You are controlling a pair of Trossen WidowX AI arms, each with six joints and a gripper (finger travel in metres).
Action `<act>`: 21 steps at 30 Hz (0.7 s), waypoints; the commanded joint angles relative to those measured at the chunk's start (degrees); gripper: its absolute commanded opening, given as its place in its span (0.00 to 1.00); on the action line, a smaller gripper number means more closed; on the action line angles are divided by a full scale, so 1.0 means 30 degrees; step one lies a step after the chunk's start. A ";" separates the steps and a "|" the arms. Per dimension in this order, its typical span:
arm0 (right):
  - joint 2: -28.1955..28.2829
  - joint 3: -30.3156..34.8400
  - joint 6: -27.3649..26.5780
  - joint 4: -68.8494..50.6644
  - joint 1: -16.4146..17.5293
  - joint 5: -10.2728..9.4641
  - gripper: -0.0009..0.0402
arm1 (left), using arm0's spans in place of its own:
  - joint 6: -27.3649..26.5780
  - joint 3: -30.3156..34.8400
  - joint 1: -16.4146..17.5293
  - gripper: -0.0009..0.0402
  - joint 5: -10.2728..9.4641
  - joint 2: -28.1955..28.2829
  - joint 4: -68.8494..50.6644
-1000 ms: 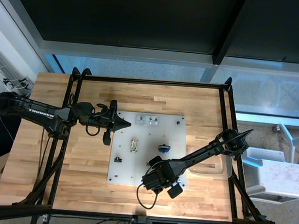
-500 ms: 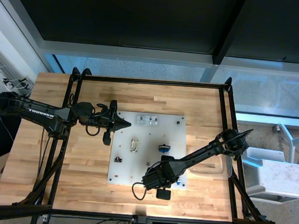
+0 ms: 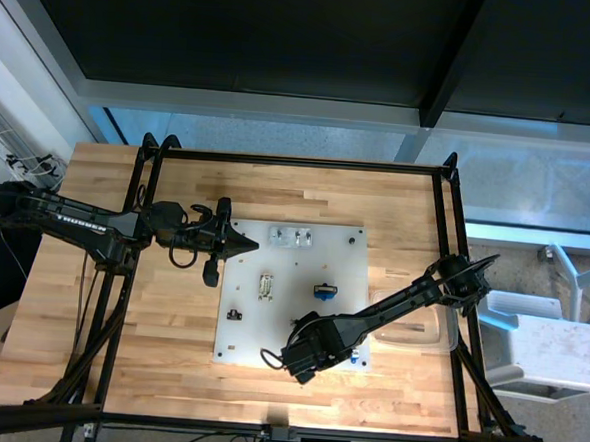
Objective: Pick the M12 fastener and fasten on the M12 threads
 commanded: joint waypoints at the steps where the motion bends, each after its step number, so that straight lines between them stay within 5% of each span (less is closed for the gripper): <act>1: -0.0015 0.0015 0.3687 0.0015 -0.0015 0.0117 0.11 | 0.0000 0.0007 0.0007 0.02 0.0000 0.0007 0.0007; 21: -0.0015 0.0015 1.8965 0.0080 -0.0036 0.0124 0.11 | 0.0000 0.0007 0.0007 0.02 0.0000 0.0000 0.0007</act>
